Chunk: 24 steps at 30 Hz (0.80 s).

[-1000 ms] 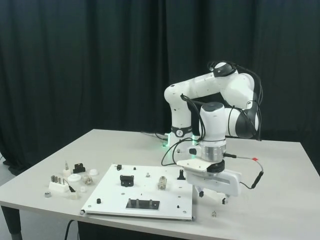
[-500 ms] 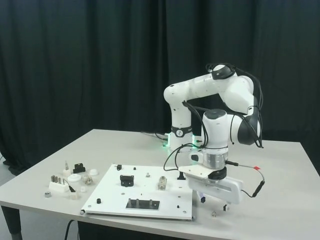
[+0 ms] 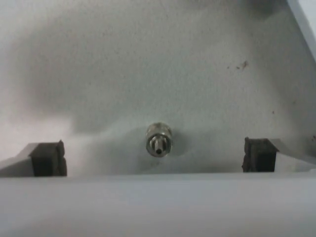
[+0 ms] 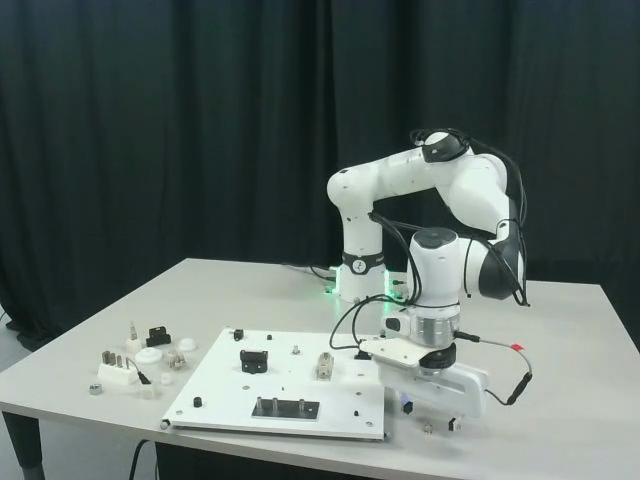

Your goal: Pick BNC.

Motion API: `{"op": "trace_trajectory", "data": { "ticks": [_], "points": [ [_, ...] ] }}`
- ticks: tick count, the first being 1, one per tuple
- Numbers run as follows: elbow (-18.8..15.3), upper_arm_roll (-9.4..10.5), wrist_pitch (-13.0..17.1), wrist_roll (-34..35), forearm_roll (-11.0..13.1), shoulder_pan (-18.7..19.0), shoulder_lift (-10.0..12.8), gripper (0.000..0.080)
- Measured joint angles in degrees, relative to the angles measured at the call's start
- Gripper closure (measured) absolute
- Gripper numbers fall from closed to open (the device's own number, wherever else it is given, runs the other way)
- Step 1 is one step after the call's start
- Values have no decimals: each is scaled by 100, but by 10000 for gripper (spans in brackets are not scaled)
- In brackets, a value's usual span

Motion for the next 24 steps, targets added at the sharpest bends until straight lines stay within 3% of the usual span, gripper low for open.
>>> {"op": "trace_trajectory", "data": {
  "ticks": [24],
  "points": [
    [16, 255, 308, -151, -156, -132, 17, 3]
  ]
}}
